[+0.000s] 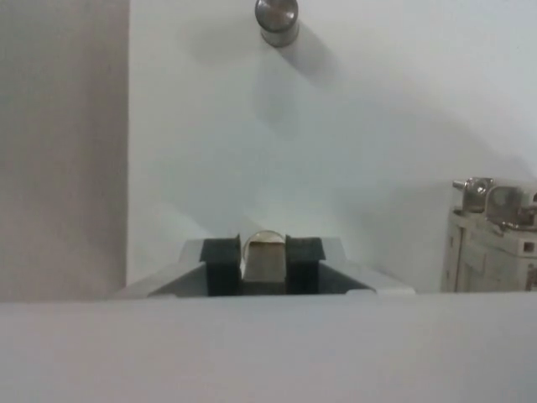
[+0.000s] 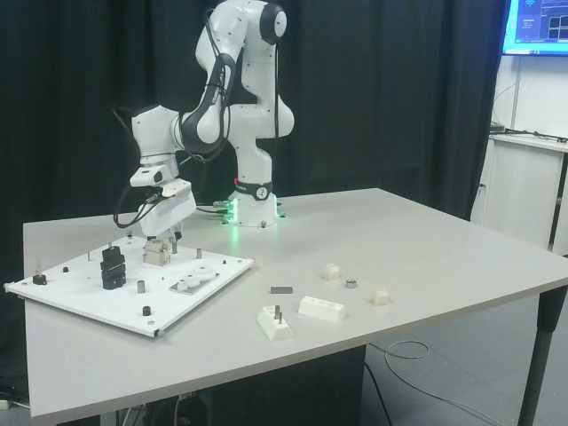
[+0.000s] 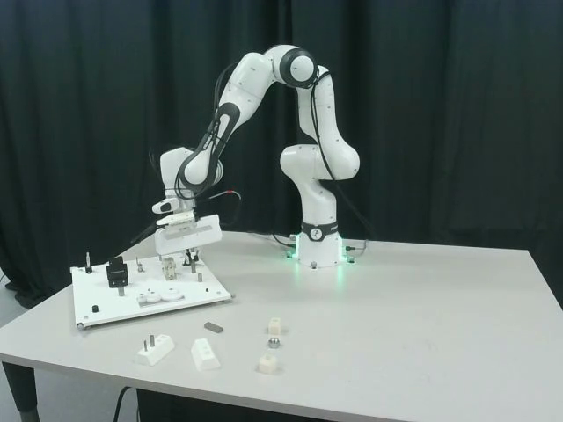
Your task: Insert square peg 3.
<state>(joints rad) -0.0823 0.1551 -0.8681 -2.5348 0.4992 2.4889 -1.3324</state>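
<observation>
The black fingers [image 1: 263, 262] pinch a small peg [image 1: 263, 254] above the white board [image 1: 336, 151] on the worktop [image 2: 426, 240].

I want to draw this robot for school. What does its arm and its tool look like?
The arm is white and rounded, built of chunky curved pieces with black rings at the joints. Black cables run along its upper part. Its round base glows green near the table. The tool has a white boxy body with two black fingers.
</observation>
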